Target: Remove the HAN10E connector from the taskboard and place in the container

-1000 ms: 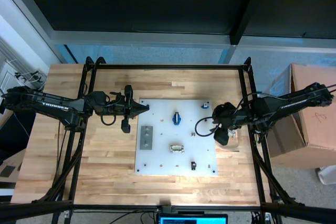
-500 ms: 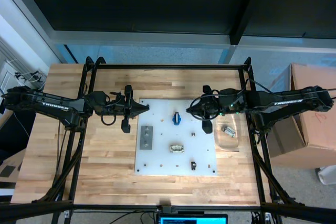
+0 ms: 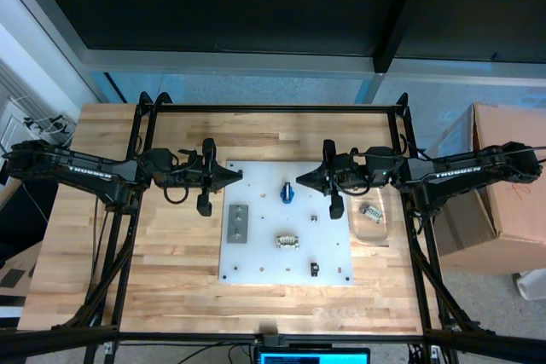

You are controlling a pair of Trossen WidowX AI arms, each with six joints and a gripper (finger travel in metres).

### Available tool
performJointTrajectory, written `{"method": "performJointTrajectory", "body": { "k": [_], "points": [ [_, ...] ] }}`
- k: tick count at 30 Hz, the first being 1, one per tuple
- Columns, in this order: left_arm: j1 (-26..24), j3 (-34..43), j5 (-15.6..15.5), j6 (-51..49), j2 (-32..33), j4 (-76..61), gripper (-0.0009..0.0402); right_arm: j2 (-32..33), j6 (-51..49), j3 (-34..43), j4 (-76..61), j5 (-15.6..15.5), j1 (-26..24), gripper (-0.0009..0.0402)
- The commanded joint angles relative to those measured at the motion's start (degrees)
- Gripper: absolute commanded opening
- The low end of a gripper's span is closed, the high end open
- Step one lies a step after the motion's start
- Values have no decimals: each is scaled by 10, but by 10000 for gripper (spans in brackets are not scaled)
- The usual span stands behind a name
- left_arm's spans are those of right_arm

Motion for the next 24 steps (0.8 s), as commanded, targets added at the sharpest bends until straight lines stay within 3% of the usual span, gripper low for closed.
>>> {"method": "performJointTrajectory", "body": {
  "k": [1,24],
  "points": [
    [0,0,0,0,0,0,0,-7,2,-11,11,-1,-7,0],
    [0,0,0,0,0,0,0,-52,-4,-52,26,1,-28,0]
  ]
}}
